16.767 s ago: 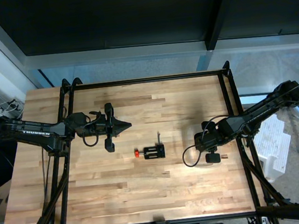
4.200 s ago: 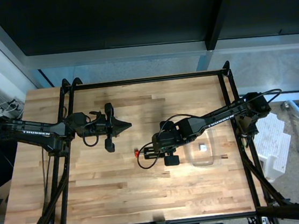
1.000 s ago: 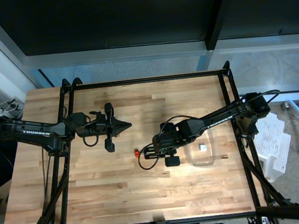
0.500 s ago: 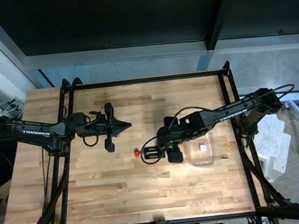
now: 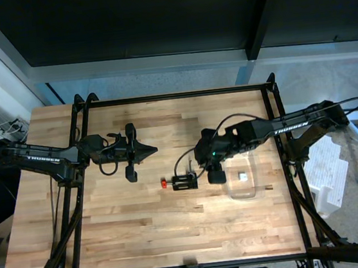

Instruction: Pick the USB-C connector and install on taskboard

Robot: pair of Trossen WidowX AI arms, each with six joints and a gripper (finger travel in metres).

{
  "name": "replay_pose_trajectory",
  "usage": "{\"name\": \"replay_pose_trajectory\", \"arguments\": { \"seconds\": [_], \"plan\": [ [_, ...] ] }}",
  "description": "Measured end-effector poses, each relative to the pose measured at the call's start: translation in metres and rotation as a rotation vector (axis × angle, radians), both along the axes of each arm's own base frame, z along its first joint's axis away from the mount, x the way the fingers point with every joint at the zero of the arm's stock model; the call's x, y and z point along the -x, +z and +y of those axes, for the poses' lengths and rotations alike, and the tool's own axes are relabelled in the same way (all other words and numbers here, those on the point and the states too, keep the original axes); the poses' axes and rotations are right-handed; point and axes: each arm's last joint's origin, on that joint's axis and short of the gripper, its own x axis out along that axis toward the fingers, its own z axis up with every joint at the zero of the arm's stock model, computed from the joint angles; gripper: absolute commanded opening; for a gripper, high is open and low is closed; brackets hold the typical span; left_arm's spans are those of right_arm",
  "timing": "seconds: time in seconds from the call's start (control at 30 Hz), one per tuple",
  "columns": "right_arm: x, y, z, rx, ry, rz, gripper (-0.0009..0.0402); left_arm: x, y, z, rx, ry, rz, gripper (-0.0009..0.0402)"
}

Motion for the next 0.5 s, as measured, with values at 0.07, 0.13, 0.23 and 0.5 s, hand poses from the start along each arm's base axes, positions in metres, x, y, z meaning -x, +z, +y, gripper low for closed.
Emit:
{"name": "replay_pose_trajectory", "arguments": {
  "seconds": [0.07,0.13,0.23,0.5],
  "plan": [
    [0.005,0.006,-0.007,0.006,-0.004,-0.070,0.0040,0.000,0.000,0.000,0.000,0.000,0.000,0.0000],
    [0.010,0.012,-0.012,0.014,-0.003,-0.157,-0.0003,0.000,0.000,0.000,0.000,0.000,0.000,0.0000],
    [0.017,0.017,-0.018,0.025,-0.005,-0.270,0.0010,0.000,0.000,0.000,0.000,0.000,0.000,0.0000],
    [0.036,0.020,-0.023,-0.011,0.013,-0.651,-0.0001,0.000,0.000,0.000,0.000,0.000,0.000,0.0000]
  ]
}}
